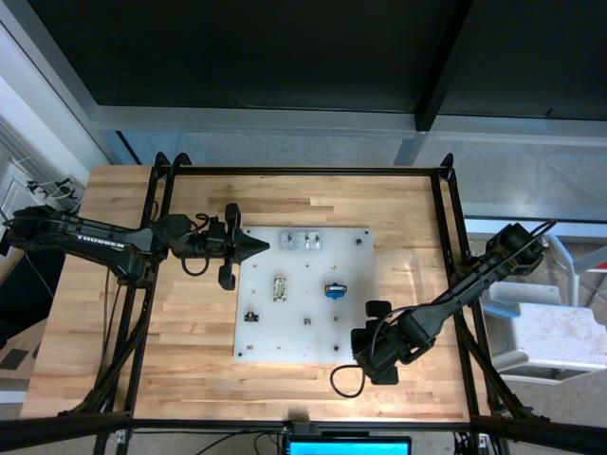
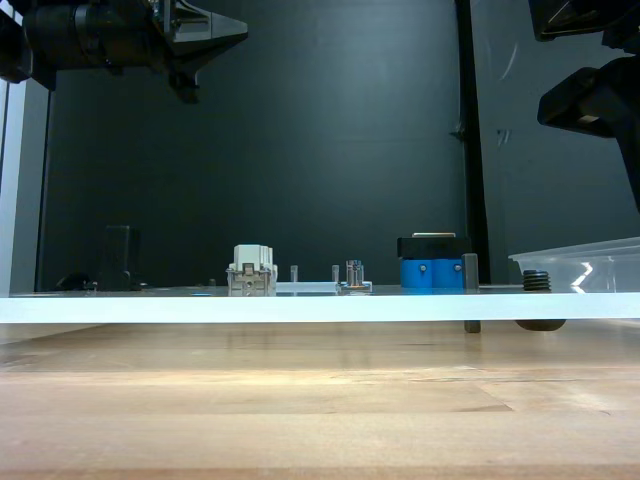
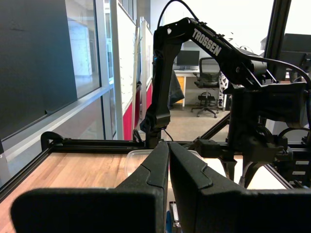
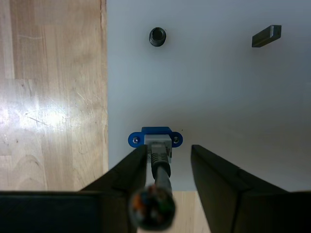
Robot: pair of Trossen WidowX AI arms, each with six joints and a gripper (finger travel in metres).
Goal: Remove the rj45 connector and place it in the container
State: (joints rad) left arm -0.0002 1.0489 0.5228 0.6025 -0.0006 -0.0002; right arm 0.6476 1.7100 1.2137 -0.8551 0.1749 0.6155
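Note:
The rj45 connector point(image 4: 159, 151) is plugged into a blue mount point(image 4: 155, 139) near a corner of the white board point(image 4: 218, 87). A short cable stub rises from it toward the camera. My right gripper point(image 4: 167, 151) hangs above it, open, one finger on each side of the stub and not touching it. In the high view the right gripper point(image 1: 373, 358) hides this corner of the board. The container point(image 2: 580, 265) is a clear tub at the board's right, also seen past my left gripper point(image 3: 168, 143). The left gripper point(image 1: 258, 246) is shut and empty, high over the board's far-left edge.
On the white board point(image 1: 285, 332) stand a beige connector point(image 1: 280, 288), a blue block point(image 1: 335, 291) and a clear part point(image 1: 302, 242). A black knob point(image 4: 156, 36) and a grey bar point(image 4: 266, 36) lie beyond the mount. Black frame rails point(image 1: 455, 246) edge the table.

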